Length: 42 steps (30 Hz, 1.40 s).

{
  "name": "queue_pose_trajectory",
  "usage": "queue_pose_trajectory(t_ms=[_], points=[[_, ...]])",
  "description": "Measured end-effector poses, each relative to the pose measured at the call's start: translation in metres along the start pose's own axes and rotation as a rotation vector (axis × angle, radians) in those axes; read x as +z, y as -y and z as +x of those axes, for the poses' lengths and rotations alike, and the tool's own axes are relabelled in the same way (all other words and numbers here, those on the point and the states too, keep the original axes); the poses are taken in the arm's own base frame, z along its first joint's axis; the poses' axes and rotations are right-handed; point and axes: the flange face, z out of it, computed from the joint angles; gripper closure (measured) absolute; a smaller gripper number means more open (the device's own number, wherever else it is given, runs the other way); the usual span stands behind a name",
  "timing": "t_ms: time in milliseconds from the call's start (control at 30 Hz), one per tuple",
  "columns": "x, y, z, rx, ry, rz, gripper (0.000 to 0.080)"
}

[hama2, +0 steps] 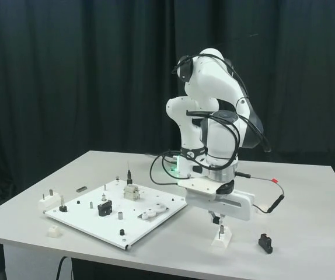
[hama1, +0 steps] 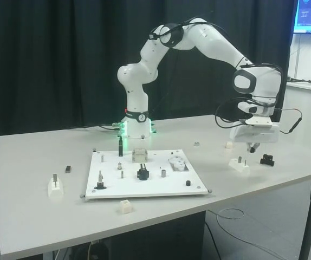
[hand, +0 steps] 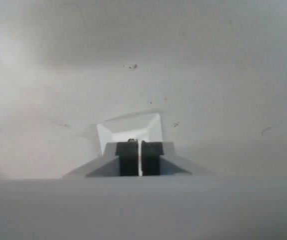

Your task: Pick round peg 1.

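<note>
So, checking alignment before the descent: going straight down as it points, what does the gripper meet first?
Most likely the peg standing in its white holder, right under the gripper; exact centring is hard to judge.

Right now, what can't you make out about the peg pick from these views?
- Wrist view: the pincer covers most of the white holder; the peg barely shows.
- First room view: the peg is too small to judge contact.
- Second room view: the pincer fingertips are tiny and shadowed under the hand.
</note>
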Motion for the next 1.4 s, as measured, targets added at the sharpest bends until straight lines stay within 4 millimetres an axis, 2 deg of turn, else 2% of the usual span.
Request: queue_pose_trajectory(t_ms=[167, 200, 333, 367, 533, 567, 1000, 1400], points=[[-0.003, 0.0, 0.001, 0.001, 0.002, -0.01, 0.0802], [-0.004, 0.0, 0.001, 0.001, 0.003, -0.011, 0.0557], [-0.006, 0.0, 0.001, 0.001, 0.004, -0.016, 0.0557], [-0.006, 0.0, 0.001, 0.0, 0.004, -0.016, 0.0211], [-0.007, 0.0, -0.001, -0.002, 0.006, -0.021, 0.0211], [-0.007, 0.0, -0.002, -0.003, 0.006, -0.023, 0.0041], [-0.003, -0.002, -0.011, -0.015, 0.015, -0.053, 0.0005], [0.02, -0.008, -0.012, -0.024, 0.017, -0.067, 0.0003]])
